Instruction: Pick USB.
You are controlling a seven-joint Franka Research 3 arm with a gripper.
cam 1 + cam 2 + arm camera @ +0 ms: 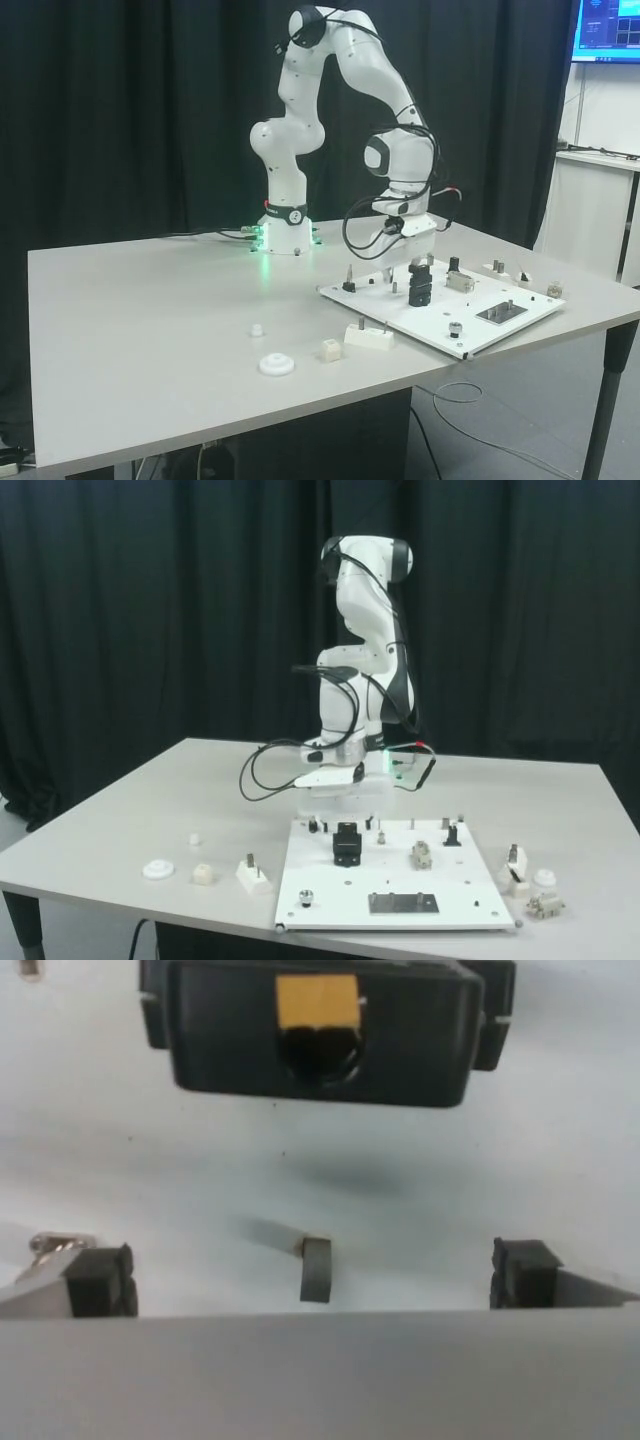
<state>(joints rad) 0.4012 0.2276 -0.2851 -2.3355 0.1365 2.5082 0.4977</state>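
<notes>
Your gripper (310,1278) hangs open wide, holding nothing, just above the white board (440,305). The USB (316,1270), a small grey upright plug, stands between the fingertips (100,1280), touching neither.

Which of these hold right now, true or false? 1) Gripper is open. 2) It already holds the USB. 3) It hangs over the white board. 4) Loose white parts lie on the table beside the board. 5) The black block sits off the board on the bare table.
1) True: the gripper has its fingers apart.
2) False: nothing sits between them.
3) True: it hangs over the white board.
4) True: loose white parts lie on the grey table beside it.
5) False: the black block stands on the board.
</notes>
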